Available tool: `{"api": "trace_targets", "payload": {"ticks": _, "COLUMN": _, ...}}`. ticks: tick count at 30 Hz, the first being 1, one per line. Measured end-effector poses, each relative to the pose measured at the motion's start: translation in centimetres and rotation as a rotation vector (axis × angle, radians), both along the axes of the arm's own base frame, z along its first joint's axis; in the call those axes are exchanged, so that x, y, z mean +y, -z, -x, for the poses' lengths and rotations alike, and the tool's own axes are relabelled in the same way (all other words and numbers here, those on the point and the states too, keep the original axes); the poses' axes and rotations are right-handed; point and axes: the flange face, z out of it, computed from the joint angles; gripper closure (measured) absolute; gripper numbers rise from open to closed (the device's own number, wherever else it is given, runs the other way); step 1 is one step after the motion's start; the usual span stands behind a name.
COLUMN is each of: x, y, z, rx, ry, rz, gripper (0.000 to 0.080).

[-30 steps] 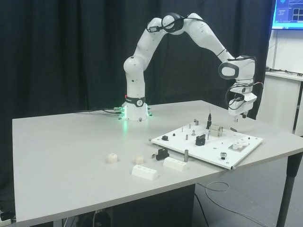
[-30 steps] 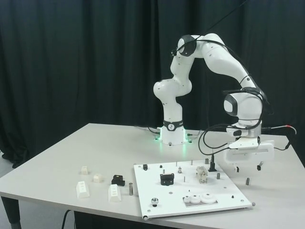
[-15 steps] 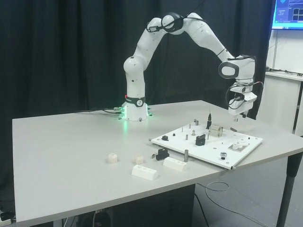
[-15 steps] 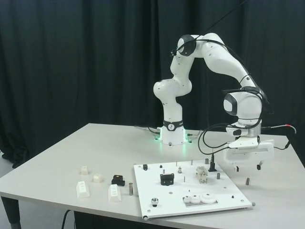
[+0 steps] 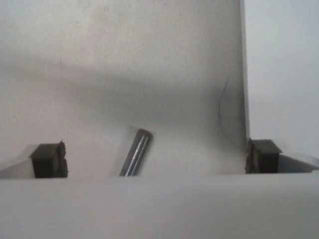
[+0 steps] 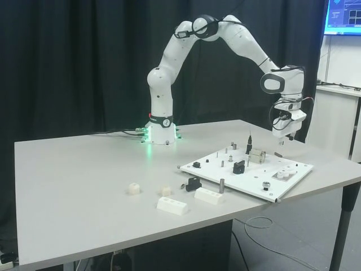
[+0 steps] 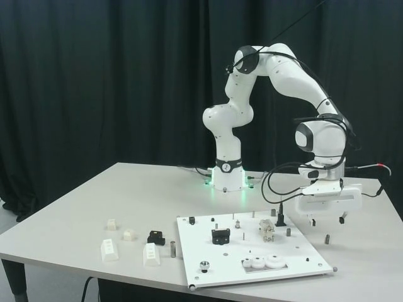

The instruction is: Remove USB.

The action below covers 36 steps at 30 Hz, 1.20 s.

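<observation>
Black and small, the USB plug point(image 7: 279, 219) stands upright in its socket on the white board point(image 7: 296, 267), likely light and rigid, best pinched on its body rather than its cable, while the gripper point(image 7: 326, 221), fingers wide apart, hovers just beside it.

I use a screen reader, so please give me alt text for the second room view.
A white robot arm reaches over a grey table, its claw open, holding nothing, above the table just beyond a white board of small parts. A black USB plug stands in that board.
</observation>
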Motion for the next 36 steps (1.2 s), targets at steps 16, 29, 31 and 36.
{"api": "trace_targets", "payload": {"ticks": 16, "x": 0.00, "y": -0.38, "z": 0.02, "rx": 0.002, "ry": 0.000, "rz": -0.001, "gripper": 0.0003}}
{"api": "trace_targets", "payload": {"ticks": 29, "x": 0.05, "y": -0.66, "z": 0.07, "rx": 0.003, "ry": -0.002, "rz": -0.003, "gripper": 0.0003}}
{"api": "trace_targets", "payload": {"ticks": 31, "x": 0.06, "y": -0.70, "z": 0.10, "rx": 0.004, "ry": -0.002, "rz": -0.003, "gripper": 0.0003}}
{"api": "trace_targets", "payload": {"ticks": 36, "x": 0.00, "y": -0.87, "z": 0.27, "rx": 0.017, "ry": -0.014, "rz": 0.003, "gripper": 0.0003}}
